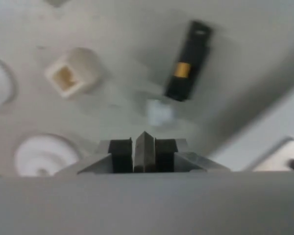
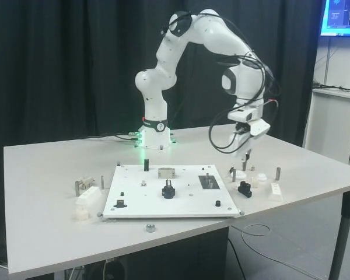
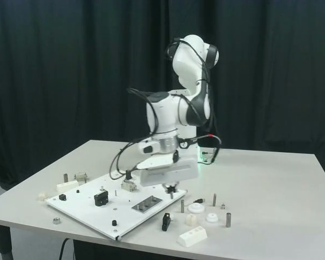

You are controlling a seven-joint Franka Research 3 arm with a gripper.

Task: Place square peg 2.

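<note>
In the wrist view my gripper (image 1: 144, 152) is shut on a narrow grey square peg (image 1: 144, 147), which stands upright between the two black pads (image 1: 120, 154). From the room views the gripper (image 2: 247, 154) hangs above the table just off the right edge of the white board (image 2: 134, 201), over a group of small loose parts. The grey slotted holder (image 2: 209, 182) sits on the board a little to the left of the gripper. In the second room view the gripper (image 3: 169, 189) hovers just beyond the holder (image 3: 146, 204).
Below the gripper lie a white square block with a hole (image 1: 71, 73), a black part with a band (image 1: 187, 61) and two white round parts (image 1: 44, 154). Upright grey pins (image 2: 277, 172) and a white block (image 2: 275, 191) stand nearby. More fixtures sit on the board.
</note>
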